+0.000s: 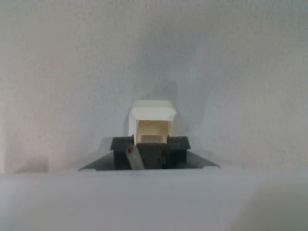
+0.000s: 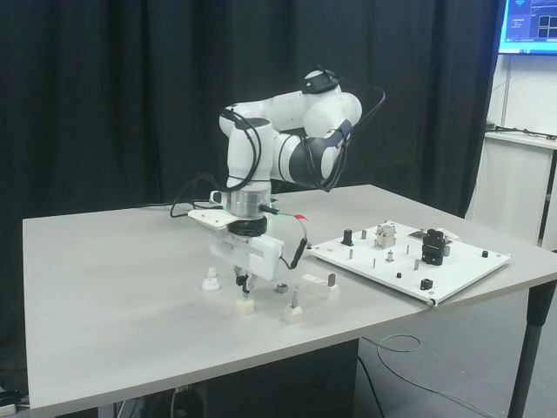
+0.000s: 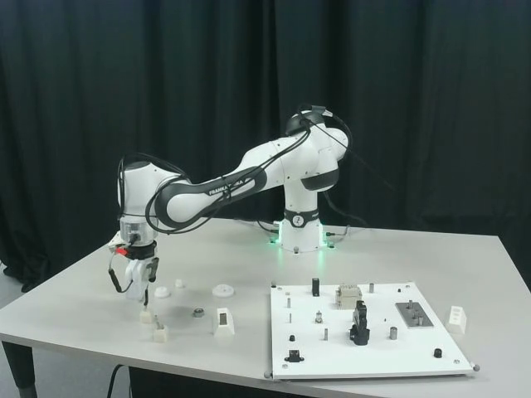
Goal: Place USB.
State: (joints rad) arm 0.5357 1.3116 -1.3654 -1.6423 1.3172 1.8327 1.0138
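Grey table [image 2: 104, 261], black curtain behind. USB block [image 1: 152, 120] — small, white, standing near the front edge, directly under the gripper [image 1: 150, 150]. Step judged: pickup, before carrying to the white board [image 2: 461, 270]. Next move calls for a firm squeeze, then lift. Fingers straddle the block's sides — apparently touching, grip unconfirmed.

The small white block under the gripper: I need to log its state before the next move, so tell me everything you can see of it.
The small white block looks like a moulded plastic holder, boxy, with a hollow pocket open toward the wrist camera. It stands upright on the grey table near the front edge, directly below the gripper. The black fingertips sit low around it; whether they touch it cannot be told. A similar white piece stands apart beside it.
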